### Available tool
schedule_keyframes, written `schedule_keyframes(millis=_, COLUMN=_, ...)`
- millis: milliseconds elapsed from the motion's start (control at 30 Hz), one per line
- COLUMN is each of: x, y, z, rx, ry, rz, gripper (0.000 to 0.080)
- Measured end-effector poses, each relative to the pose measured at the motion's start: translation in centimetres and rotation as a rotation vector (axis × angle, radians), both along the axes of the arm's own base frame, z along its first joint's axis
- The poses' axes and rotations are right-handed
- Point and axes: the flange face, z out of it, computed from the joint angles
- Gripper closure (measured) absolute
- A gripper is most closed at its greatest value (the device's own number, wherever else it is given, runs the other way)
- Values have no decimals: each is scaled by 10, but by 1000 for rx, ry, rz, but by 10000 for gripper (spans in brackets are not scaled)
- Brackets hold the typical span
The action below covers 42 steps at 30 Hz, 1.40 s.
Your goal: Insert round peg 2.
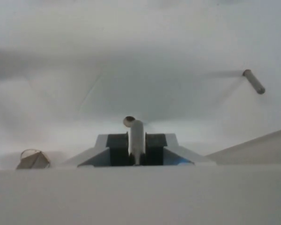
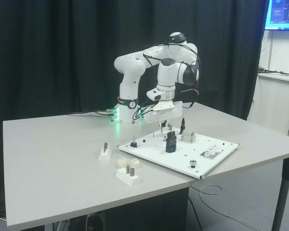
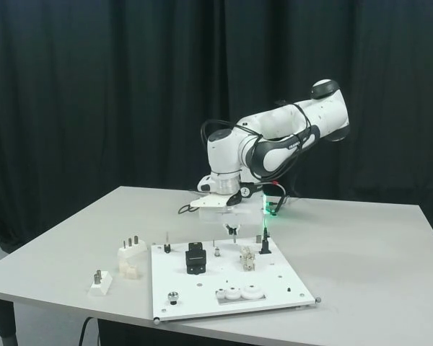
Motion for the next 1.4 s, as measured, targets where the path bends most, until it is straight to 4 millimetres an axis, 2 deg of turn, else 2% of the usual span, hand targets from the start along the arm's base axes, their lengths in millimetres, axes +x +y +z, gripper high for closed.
schedule_keyframes(millis=1400, x=-5, y=3, z=-7, rx=35, ry=21, rz=-27, gripper=733)
